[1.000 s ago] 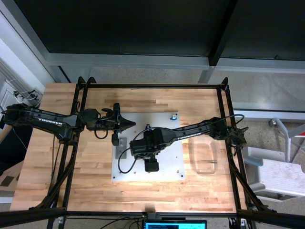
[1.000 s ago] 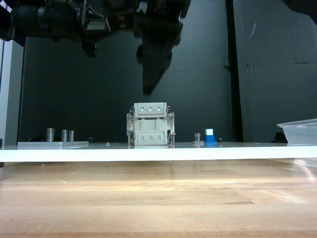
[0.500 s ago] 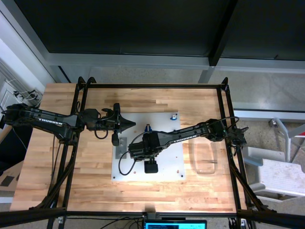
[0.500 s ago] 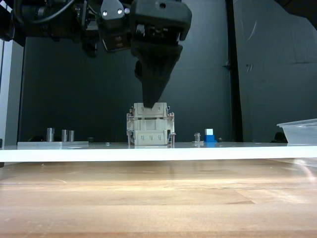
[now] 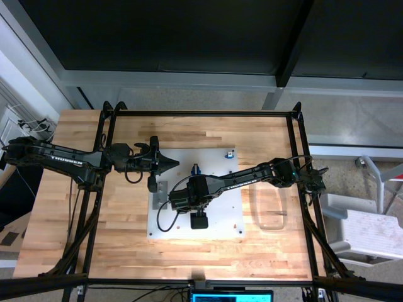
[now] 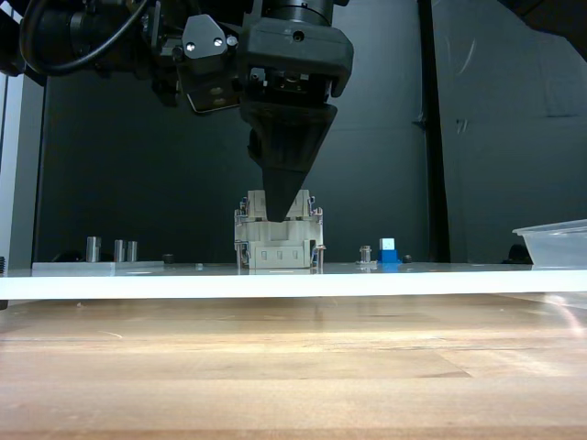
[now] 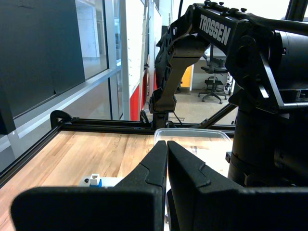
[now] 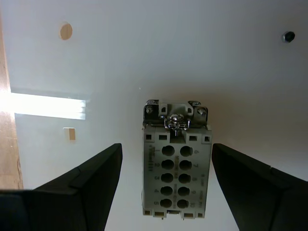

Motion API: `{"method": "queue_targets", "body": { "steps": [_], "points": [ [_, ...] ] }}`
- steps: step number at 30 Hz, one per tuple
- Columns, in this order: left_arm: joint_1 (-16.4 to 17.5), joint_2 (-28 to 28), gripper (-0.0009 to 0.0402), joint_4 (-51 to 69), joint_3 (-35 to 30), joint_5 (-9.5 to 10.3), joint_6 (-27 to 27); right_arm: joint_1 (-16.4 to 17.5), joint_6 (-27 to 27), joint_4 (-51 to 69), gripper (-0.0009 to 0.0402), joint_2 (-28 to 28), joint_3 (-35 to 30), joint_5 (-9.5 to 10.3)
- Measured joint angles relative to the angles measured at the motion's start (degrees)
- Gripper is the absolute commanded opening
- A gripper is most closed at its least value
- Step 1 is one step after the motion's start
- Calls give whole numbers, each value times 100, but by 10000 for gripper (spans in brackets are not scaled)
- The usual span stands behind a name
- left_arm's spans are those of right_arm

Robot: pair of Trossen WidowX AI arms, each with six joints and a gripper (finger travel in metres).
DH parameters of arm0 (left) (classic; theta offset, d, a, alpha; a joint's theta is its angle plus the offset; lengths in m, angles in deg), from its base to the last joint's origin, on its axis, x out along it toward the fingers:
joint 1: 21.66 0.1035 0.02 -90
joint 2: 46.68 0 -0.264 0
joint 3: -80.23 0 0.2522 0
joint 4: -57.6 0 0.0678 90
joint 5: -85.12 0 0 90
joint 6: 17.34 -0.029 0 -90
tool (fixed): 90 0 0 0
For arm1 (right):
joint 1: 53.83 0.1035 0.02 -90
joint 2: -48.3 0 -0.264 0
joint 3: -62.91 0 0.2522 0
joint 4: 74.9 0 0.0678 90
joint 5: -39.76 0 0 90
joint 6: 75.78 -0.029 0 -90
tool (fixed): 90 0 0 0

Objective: Remove the HAN10-E connector and place it in the container

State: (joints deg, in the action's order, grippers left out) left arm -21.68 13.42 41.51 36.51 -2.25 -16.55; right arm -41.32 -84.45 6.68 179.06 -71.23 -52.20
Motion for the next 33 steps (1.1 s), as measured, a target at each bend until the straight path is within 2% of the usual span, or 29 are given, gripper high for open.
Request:
{"method": "queue_targets", "body": {
  "steps": [6,20,27,33],
  "points": [
    [0,0,0,-2,2,0,0,0,2,0,201,-4,0,0],
    [0,0,0,0,0,0,0,-2,-46,9,63,-13,0,-2],
    [0,0,0,-2,2,0,0,0,-44,13,27,-46,0,0],
    [0,0,0,0,0,0,0,0,-44,52,17,-201,0,7]
  ]
}}
